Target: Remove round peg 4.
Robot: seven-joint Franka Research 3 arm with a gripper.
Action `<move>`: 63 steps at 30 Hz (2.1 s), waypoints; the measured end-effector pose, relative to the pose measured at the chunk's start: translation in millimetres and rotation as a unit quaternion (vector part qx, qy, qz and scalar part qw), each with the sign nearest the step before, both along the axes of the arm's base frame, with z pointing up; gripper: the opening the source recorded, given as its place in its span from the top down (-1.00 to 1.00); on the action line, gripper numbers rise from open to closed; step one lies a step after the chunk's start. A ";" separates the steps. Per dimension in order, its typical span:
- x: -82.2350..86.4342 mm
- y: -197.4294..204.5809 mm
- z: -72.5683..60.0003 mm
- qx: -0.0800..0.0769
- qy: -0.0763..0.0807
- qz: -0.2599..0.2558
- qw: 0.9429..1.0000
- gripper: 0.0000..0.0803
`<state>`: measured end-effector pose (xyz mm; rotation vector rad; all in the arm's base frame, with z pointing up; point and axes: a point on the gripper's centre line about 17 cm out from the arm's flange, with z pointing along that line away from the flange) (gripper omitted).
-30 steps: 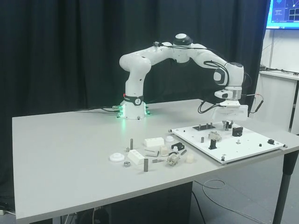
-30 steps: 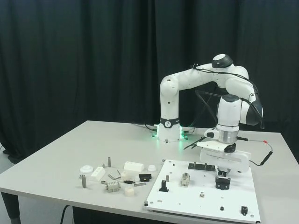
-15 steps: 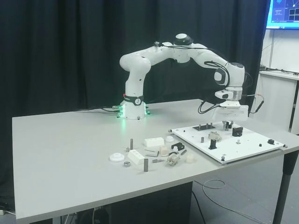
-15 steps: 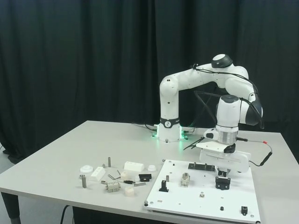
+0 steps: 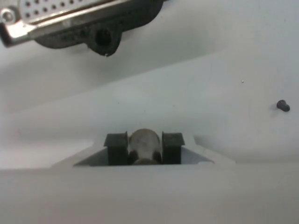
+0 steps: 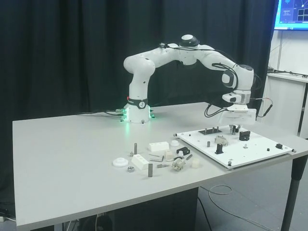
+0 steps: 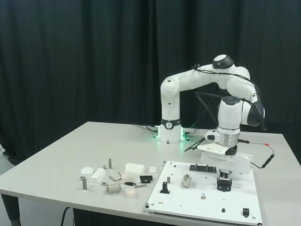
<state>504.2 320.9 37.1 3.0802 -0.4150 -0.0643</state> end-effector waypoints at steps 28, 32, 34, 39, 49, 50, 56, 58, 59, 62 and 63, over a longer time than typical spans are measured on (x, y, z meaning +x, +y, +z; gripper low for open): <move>-0.1 -0.5 -0.2 -0.008 0.000 0.007 1.000 0.62; -0.2 -0.4 -0.2 -0.009 -0.002 0.006 1.000 0.62; -0.2 -0.4 -0.1 -0.009 -0.002 0.007 1.000 0.62; -0.2 -0.5 -0.1 -0.012 -0.005 0.008 1.000 0.62; -0.1 -1.4 0.0 -0.018 -0.012 -0.001 1.000 0.62; 0.0 -1.4 0.0 -0.018 -0.013 -0.001 1.000 0.62; 0.1 -1.6 0.0 -0.019 -0.015 -0.006 1.000 0.62; 0.1 -1.6 0.0 -0.019 -0.016 -0.011 1.000 0.62; 0.1 -1.6 0.1 -0.019 -0.016 -0.012 1.000 0.62; 0.0 -1.5 0.1 -0.018 -0.017 -0.016 1.000 0.62; 0.0 -1.5 0.1 -0.018 -0.017 -0.017 1.000 0.62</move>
